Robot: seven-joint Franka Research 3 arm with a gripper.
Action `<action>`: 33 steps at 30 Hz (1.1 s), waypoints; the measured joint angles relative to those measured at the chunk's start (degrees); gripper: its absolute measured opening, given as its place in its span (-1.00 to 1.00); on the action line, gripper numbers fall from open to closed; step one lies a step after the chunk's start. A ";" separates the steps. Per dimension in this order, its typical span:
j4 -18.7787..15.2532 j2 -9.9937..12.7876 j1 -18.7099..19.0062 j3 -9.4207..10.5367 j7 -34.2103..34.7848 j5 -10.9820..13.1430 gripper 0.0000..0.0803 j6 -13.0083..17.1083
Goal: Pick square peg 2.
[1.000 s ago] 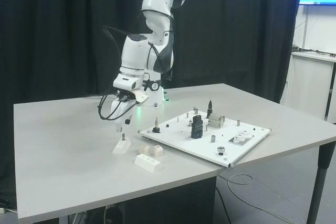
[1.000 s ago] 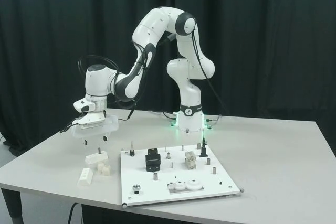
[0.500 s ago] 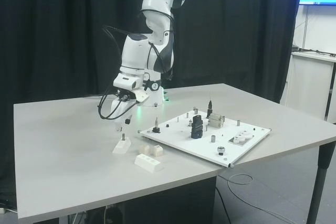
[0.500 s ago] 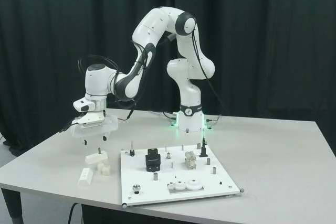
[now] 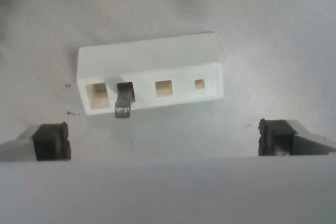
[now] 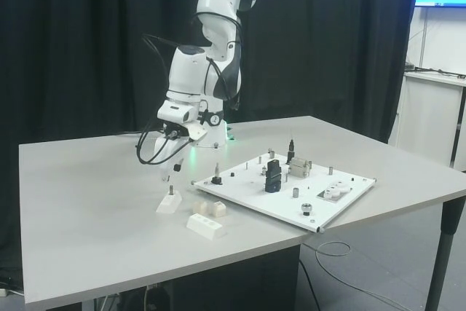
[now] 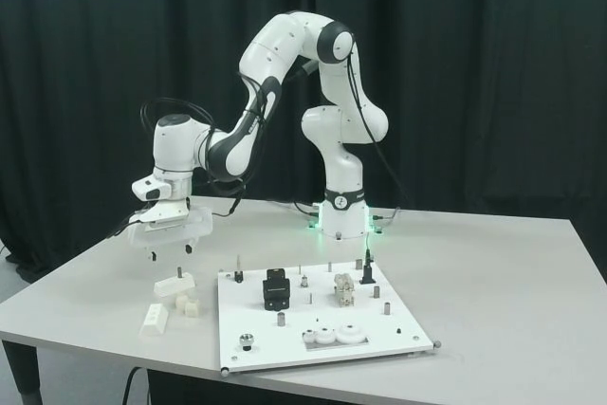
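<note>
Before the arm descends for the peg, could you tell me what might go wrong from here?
1. The square peg leans in the white holder block, so it may bind when pulled.
2. The block lies loose on the grey table and could lift with the peg.
3. The open pincer hangs offset from the peg and needs centring.

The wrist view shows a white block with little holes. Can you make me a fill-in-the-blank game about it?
1. The white block has ____ square holes in a row.
2. Only ____ of those holes has a grey peg standing in it.
3. The gripper hangs above the block with its fingers ____.
4. The block rests on the grey table, beside the white ____ that carries many small parts.

Missing words: four; one; open; board
</note>
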 joint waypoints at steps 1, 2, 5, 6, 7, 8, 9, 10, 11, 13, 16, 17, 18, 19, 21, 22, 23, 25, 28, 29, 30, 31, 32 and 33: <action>0.00 -0.05 0.00 0.00 0.00 -0.03 0.99 -0.02; 0.00 -0.09 0.00 0.00 0.00 -0.06 0.99 -0.05; 0.03 -0.20 0.01 0.00 0.00 -0.14 0.99 -0.12; 0.04 -0.22 0.02 0.00 0.00 -0.15 0.99 -0.14; 0.05 -0.25 0.02 0.00 0.00 -0.16 0.99 -0.16; 0.06 -0.27 0.02 0.00 0.00 -0.16 0.99 -0.19; 0.07 -0.29 0.03 0.00 0.00 -0.17 0.99 -0.22; 0.09 -0.30 0.03 0.00 0.00 -0.18 0.99 -0.25; 0.10 -0.31 0.03 0.00 0.00 -0.19 0.99 -0.29; 0.13 -0.32 0.03 0.00 0.00 -0.20 0.99 -0.37; 0.15 -0.32 0.03 0.00 0.00 -0.22 0.99 -0.47; 0.15 -0.32 0.03 0.00 0.00 -0.23 0.99 -0.52; 0.15 -0.32 0.03 0.00 0.00 -0.23 0.99 -0.57; 0.15 -0.32 0.03 0.00 0.00 -0.24 0.99 -0.64; 0.15 -0.32 0.03 0.00 0.00 -0.25 0.99 -0.80; 0.14 -0.32 0.03 0.00 0.00 -0.25 0.99 -0.87; 0.14 -0.32 0.03 -0.01 0.00 -0.26 0.99 -0.95; 0.12 -0.31 0.03 -0.03 0.00 -0.28 0.99 -1.06; -0.01 -0.29 0.01 -0.07 0.00 -0.36 0.99 -1.10; -0.06 -0.27 -0.02 -0.08 0.00 -0.44 0.99 -1.10; -0.13 -0.25 -0.04 -0.09 0.00 -0.56 0.99 -1.10; -0.20 -0.23 -0.07 -0.11 0.00 -0.68 0.99 -1.10; -0.27 -0.19 -0.09 -0.14 0.00 -0.77 0.99 -1.10; -0.34 -0.15 -0.12 -0.16 0.00 -0.87 0.99 -1.10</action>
